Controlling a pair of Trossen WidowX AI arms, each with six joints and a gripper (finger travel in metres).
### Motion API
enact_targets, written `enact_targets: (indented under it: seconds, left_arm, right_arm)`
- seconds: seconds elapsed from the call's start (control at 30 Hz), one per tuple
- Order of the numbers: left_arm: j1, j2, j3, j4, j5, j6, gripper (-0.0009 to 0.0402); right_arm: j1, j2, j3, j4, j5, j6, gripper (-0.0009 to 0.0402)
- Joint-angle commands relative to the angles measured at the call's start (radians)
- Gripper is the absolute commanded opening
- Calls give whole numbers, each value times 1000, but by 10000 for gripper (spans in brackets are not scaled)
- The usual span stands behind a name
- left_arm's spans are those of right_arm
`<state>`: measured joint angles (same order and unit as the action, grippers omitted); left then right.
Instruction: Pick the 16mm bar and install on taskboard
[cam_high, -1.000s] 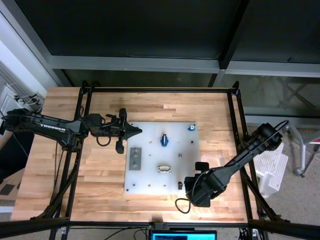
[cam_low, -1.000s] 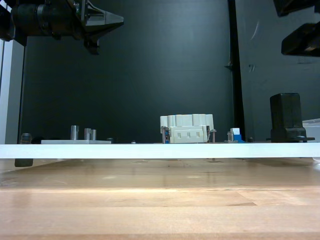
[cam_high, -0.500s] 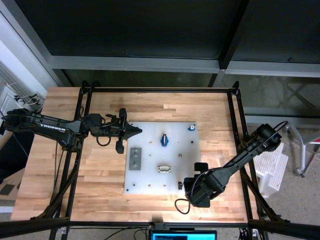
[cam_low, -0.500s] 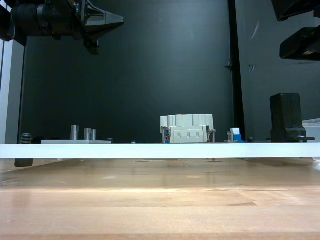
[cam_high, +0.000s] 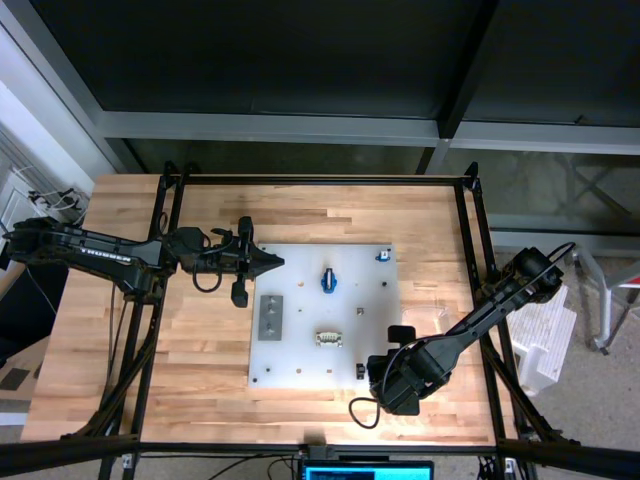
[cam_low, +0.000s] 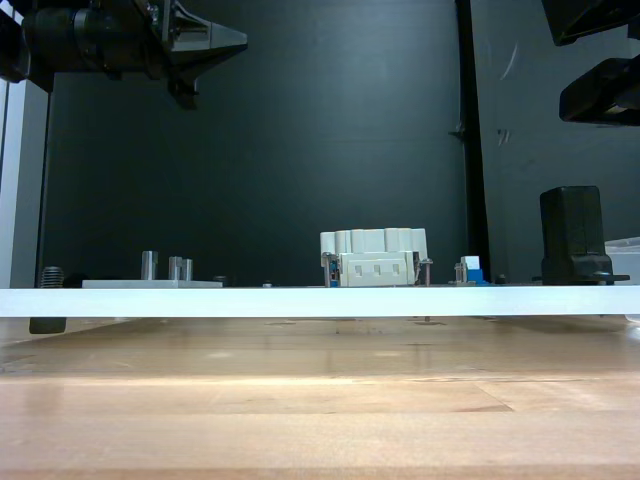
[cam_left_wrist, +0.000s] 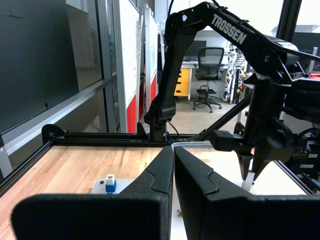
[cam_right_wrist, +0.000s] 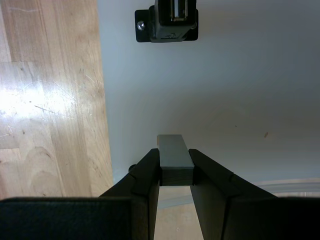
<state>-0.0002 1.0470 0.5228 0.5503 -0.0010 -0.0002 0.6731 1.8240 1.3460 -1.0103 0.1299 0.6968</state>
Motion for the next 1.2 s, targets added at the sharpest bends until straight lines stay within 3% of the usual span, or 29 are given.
enact_targets:
  seconds: [0.03,1.2]
  left_arm:
    - [0,0,0,0,0,0,0]
    - [0,0,0,0,0,0,0]
  right_arm:
    - [0,0,-10,12,0,0,11]
    - [-6,-5,-15,5,-26,-6,11]
